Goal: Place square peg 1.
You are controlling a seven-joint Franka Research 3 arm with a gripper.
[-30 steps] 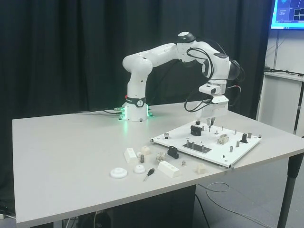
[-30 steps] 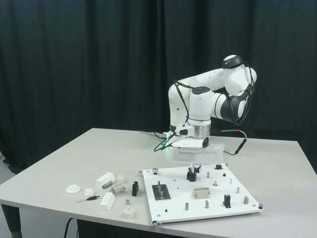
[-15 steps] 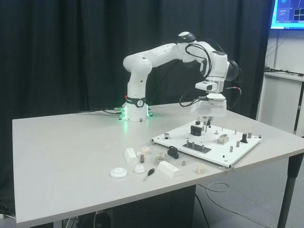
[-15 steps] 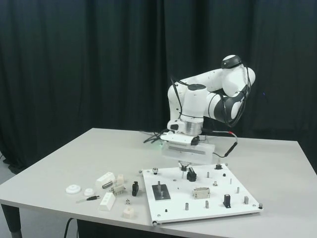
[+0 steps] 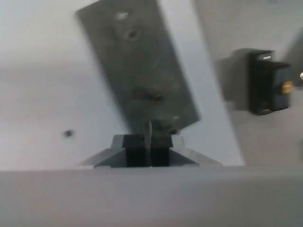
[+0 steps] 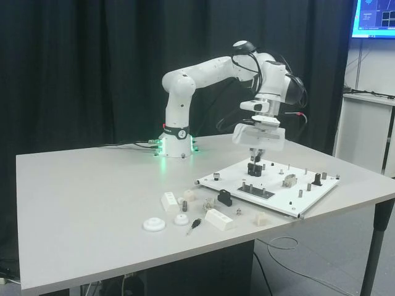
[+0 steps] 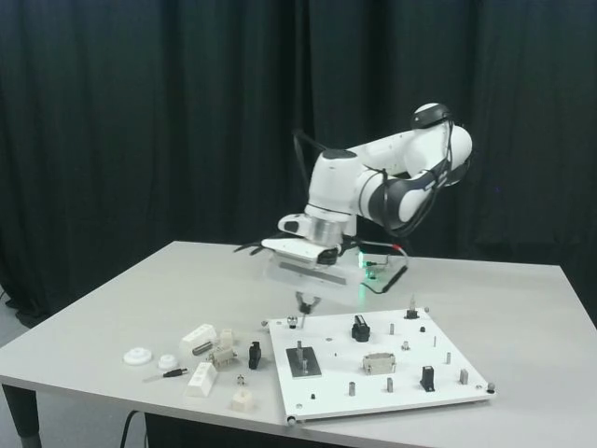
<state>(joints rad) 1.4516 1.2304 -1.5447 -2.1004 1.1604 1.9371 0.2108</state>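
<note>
A grey table (image 6: 92, 185) is backed by black curtains (image 6: 92, 68). Beside the table, a white cabinet (image 6: 364, 126) is seen beneath a lit wall screen (image 6: 374, 18).

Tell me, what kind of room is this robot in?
Probably a robot testing lab. A white robot arm is bolted to a grey table, black curtains hang all around, and a white board with pegs and small parts lies on the table for practice.
</note>
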